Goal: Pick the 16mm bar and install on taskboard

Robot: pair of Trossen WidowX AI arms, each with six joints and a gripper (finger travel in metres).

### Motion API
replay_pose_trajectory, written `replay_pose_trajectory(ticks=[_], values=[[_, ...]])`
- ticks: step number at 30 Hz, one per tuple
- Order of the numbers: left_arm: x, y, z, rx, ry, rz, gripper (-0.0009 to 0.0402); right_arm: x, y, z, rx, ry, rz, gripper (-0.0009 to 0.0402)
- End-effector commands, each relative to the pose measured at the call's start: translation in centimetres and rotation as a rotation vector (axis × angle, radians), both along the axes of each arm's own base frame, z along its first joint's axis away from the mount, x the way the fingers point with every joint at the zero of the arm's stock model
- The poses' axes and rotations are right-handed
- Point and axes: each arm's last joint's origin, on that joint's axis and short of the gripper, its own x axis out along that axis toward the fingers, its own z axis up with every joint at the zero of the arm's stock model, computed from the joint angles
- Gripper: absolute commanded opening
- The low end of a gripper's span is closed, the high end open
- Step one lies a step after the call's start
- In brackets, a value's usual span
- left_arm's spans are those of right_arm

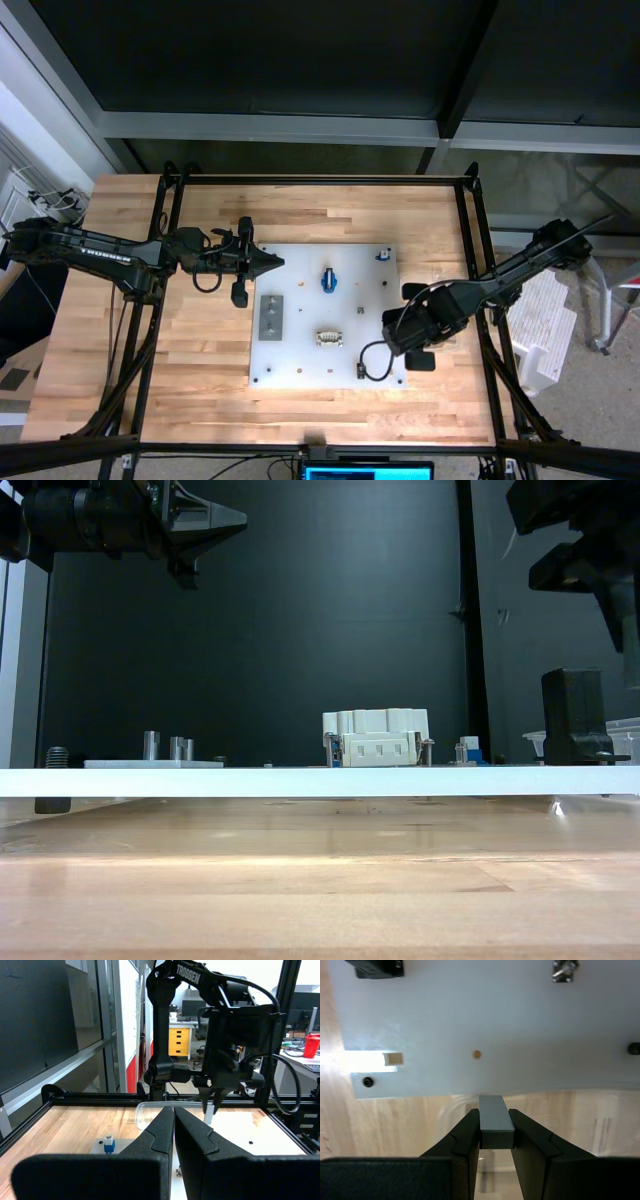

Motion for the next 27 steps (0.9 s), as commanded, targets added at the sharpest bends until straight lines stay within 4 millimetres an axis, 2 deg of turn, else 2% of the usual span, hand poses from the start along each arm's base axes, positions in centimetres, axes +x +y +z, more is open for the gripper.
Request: replay_pose_trajectory(ticks=[1, 27], values=[[0.0, 0.0, 0.0, 0.000, -0.001, 0.000, 0.0000, 0.3, 0.8, -0.2, 0.000, 0.001, 0.014, 0.0004], [0.0, 0.0, 0.0, 0.000, 0.000, 0.000, 0.0000, 2.3, 6.4, -1.6, 0.027, -0.004, 0.016, 0.0004]])
